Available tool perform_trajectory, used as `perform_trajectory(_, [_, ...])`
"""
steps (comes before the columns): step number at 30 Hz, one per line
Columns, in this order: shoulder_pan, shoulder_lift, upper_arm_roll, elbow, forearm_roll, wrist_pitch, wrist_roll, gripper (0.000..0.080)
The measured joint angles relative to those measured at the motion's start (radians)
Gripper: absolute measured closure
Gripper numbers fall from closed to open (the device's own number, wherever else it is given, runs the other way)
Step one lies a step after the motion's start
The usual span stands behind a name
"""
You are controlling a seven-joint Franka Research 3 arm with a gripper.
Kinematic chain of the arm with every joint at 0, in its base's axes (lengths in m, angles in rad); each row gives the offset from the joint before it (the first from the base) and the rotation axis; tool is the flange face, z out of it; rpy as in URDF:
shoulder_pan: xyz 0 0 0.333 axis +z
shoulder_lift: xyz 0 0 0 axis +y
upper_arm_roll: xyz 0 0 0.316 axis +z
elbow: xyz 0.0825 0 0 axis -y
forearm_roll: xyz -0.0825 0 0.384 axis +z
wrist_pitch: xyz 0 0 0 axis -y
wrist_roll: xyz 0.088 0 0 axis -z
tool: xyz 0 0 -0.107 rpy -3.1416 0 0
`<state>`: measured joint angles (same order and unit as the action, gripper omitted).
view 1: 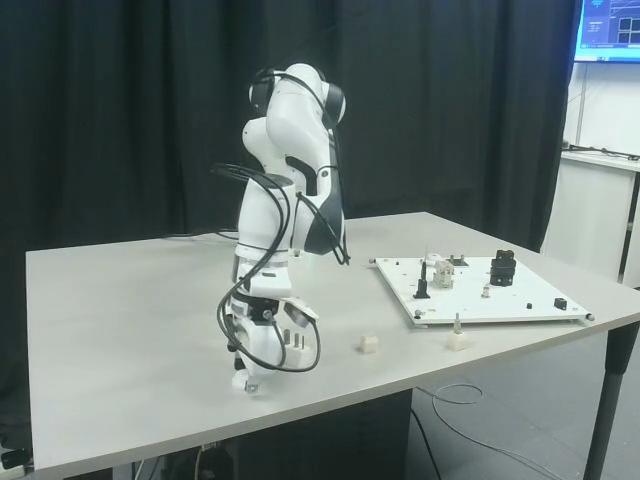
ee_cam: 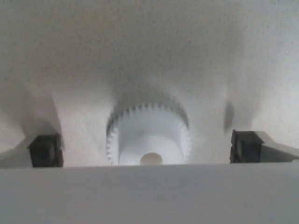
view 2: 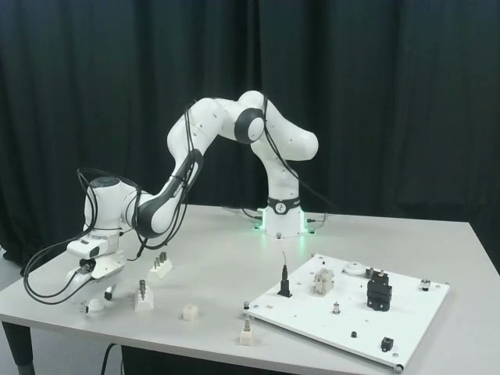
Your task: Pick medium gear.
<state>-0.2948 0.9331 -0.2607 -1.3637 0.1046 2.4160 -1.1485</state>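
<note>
**Hovering low over the medium gear, fingers spread**

The gripper (ee_cam: 145, 149) is hanging just above the grey worktop (view 1: 130, 300) near its front edge, wrist pointing down, judging by how close the surface looks. The medium gear (ee_cam: 148, 135) is lying flat there, white, bore facing up. The fingers (ee_cam: 45, 150) are standing wide apart, one on each side of the gear and clear of its teeth, apparently placed so that closing would catch the rim.
</note>
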Motion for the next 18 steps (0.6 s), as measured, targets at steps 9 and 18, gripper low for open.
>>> perform_trajectory(9, [0.003, 0.03, -0.01, 0.048, -0.002, -0.036, -0.018, 0.0003])
perform_trajectory(18, [0.003, 0.053, -0.016, 0.091, -0.009, -0.075, -0.022, 0.0003])
